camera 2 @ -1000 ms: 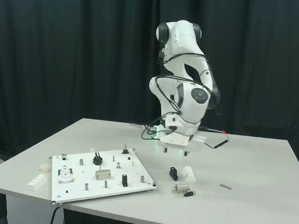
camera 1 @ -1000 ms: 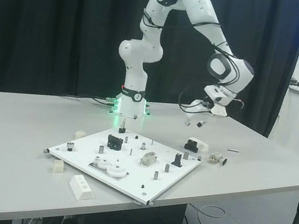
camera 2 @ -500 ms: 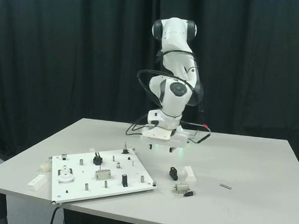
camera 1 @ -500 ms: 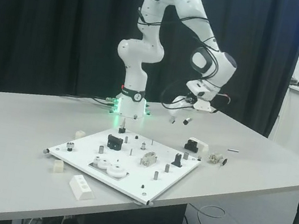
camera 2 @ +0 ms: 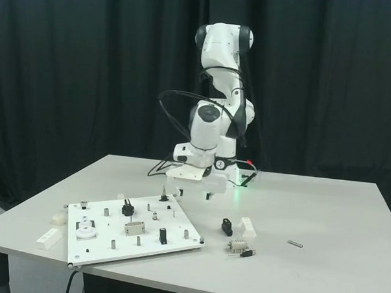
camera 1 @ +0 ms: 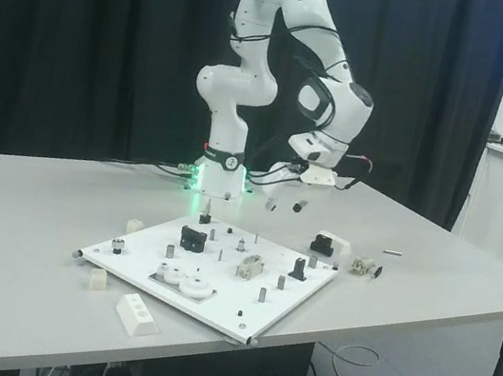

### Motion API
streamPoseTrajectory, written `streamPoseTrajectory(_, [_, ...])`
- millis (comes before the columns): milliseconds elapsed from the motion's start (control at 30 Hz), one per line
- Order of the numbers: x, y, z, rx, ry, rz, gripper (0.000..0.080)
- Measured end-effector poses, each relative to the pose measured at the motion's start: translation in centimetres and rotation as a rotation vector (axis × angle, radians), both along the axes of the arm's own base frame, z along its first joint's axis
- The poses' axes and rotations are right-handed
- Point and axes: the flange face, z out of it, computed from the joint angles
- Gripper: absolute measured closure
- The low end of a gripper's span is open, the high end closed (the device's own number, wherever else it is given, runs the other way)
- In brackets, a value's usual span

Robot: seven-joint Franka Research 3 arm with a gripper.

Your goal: Remove round peg 1.

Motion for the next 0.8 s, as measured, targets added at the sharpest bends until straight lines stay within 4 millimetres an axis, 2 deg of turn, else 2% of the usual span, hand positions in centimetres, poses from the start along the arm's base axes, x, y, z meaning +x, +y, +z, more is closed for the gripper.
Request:
streamPoseTrajectory(433, [0.1, -4.4, -0.5, 0.041, -0.071, -0.1, 0.0003])
streamPoseTrajectory(800, [-0.9, -6.7, -1.9, 0.095, -0.091, -0.236, 0.0003])
